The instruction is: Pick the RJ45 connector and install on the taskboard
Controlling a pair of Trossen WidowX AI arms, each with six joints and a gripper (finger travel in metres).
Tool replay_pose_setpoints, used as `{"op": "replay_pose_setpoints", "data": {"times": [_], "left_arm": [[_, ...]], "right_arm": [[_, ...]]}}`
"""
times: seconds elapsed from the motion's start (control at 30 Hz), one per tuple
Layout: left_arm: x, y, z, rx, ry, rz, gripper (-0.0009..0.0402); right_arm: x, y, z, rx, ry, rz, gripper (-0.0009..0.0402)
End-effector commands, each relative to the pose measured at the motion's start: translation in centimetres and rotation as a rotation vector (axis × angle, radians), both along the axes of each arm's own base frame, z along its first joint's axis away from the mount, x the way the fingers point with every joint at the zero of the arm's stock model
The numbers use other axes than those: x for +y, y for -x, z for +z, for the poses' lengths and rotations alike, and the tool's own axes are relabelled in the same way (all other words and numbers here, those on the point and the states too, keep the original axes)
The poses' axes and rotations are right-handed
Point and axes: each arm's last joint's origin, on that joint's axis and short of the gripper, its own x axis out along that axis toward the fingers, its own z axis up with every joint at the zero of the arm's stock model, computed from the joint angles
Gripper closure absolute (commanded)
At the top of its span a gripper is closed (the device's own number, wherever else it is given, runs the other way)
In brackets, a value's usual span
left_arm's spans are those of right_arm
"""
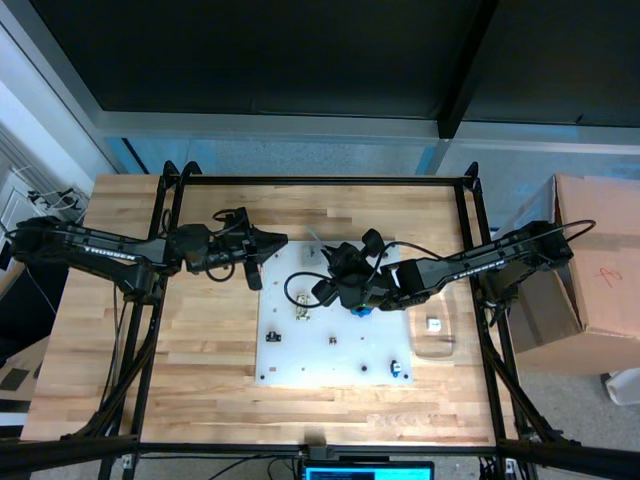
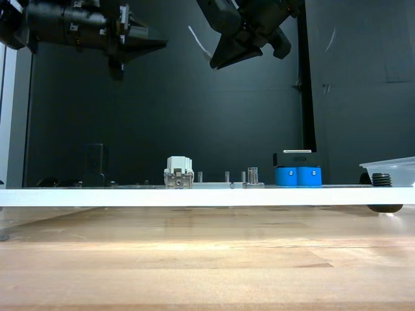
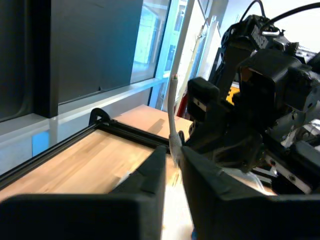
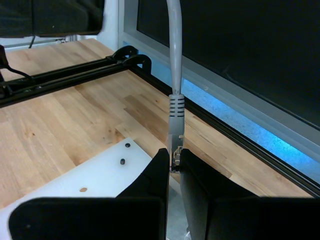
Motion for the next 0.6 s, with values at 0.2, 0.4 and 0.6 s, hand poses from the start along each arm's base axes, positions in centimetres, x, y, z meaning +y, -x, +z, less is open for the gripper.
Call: {"op": "replay_pose_setpoints", "data": {"times": [0.2,0.4,0.6], "left_arm": [[0.2,-2.2,1.7,-0.024,0.006,0.053,0.0214],[0.2,-3.6,2.7,-0.038,0.005,0.052,0.0166],[0.2,-5.0,2.5,-0.016,0.006,0.049,0.0165]], "right_arm": [[-0.1,0.0,0.0,-0.006,0.012,-0.02,0.0394],[-0.1,0.0,0.0,-0.007,0.012,-0.019,0.0394],[-0.1,0.0,0.0,-0.006,0.012,-0.019,0.0394]]}}
